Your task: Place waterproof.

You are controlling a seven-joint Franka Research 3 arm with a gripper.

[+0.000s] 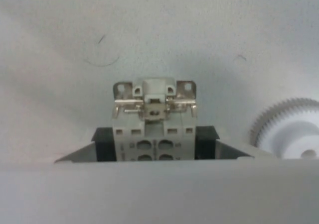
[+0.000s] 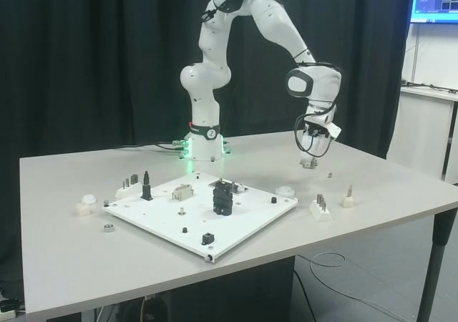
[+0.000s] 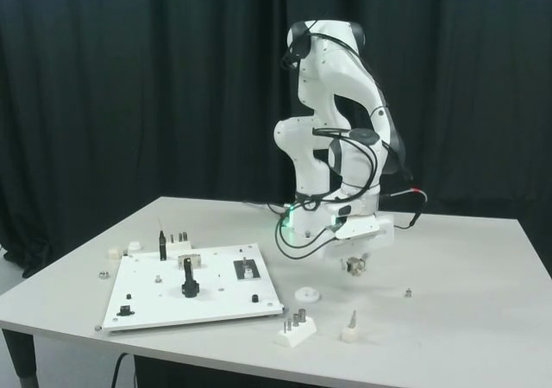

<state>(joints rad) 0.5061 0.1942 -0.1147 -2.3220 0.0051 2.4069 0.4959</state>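
In the wrist view my gripper (image 1: 155,145) is shut on the waterproof connector (image 1: 154,112), a white and grey block with metal clips held between two black pads (image 1: 103,143). It hangs a little above the bare grey table. In the first room view the gripper (image 2: 309,156) holds the connector (image 2: 308,164) off the far right corner of the white board (image 2: 247,218). The second room view shows the gripper (image 3: 354,260) and connector (image 3: 354,268) low over the table, right of the board (image 3: 147,306).
A white gear (image 1: 289,134) (image 2: 284,190) (image 3: 306,295) lies on the table close to the gripper. A white pin block (image 2: 320,207) (image 3: 293,329), a small white block (image 2: 348,199) (image 3: 349,330) and a tiny part (image 2: 330,175) (image 3: 408,293) lie nearby. The board carries several fixtures.
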